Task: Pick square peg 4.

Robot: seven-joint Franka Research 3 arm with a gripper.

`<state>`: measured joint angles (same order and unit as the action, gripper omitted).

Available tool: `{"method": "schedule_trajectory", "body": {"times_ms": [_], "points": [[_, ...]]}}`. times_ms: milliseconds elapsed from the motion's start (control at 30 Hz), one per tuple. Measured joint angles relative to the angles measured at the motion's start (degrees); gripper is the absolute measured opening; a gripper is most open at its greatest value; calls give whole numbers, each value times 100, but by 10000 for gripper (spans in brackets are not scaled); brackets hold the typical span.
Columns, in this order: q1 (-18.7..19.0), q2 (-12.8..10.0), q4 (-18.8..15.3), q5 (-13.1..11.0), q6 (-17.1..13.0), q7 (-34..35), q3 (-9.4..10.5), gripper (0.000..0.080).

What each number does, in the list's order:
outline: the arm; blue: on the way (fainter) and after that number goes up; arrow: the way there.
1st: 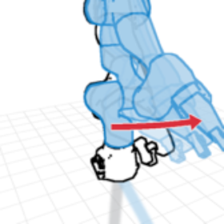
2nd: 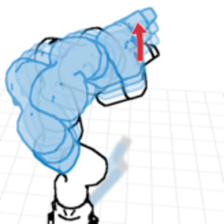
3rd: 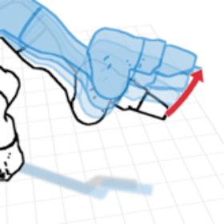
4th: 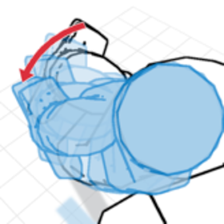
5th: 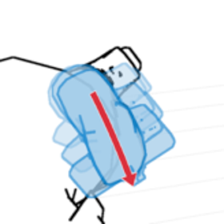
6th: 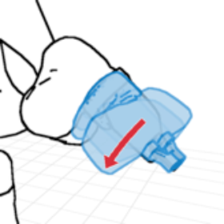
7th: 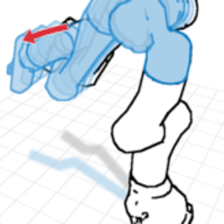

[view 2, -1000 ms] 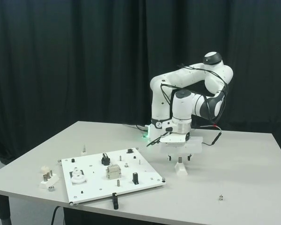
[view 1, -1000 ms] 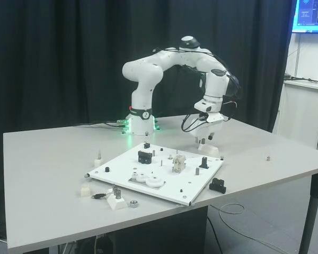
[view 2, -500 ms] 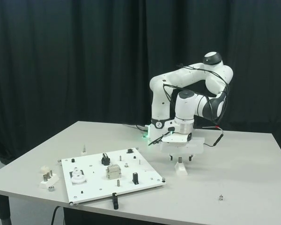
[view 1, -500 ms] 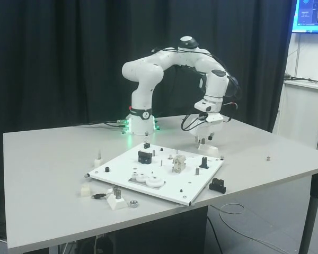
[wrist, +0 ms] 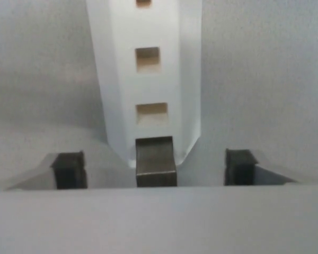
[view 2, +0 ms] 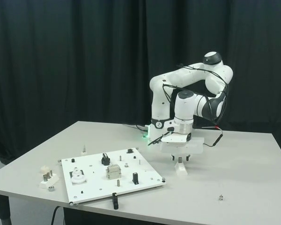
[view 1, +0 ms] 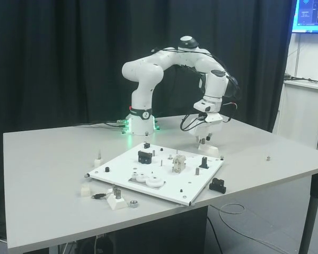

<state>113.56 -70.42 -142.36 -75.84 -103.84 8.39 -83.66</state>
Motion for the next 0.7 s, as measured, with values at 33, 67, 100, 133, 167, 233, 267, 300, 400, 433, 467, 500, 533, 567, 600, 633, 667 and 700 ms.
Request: {"method": "schedule_trajectory", "body": {"times_ms": [33, 67, 100, 133, 167, 233, 267, 300, 400, 433, 467, 500, 533, 567, 600, 633, 667, 700], "points": [[-1, 3, -1, 0, 1, 0, 0, 800], [-2, 6, -1, 0, 2, 0, 0, 515], [-3, 10, -2, 0, 2, 0, 0, 515], [-3, 15, -2, 0, 3, 0, 0, 515], [-5, 21, -3, 0, 3, 0, 0, 515], [-6, 30, -3, 0, 3, 0, 0, 515], [-7, 33, -3, 0, 4, 0, 0, 515], [-7, 36, -4, 0, 4, 0, 0, 515], [-8, 42, -4, 0, 7, 0, 0, 337], [-8, 43, -4, 0, 7, 0, 0, 173], [-8, 44, -4, 0, 8, 0, 0, 173], [-8, 45, -4, 0, 9, 0, 0, 173], [-8, 46, -4, 0, 10, 0, 0, 173], [-8, 46, -4, 0, 10, 0, 0, 173], [-8, 46, -4, 0, 10, 0, 0, 173], [-8, 46, -4, 0, 10, 0, 0, 151], [-8, 46, -4, 0, 10, 0, 0, 151], [-8, 46, -4, 0, 10, 0, -1, 151]]}}
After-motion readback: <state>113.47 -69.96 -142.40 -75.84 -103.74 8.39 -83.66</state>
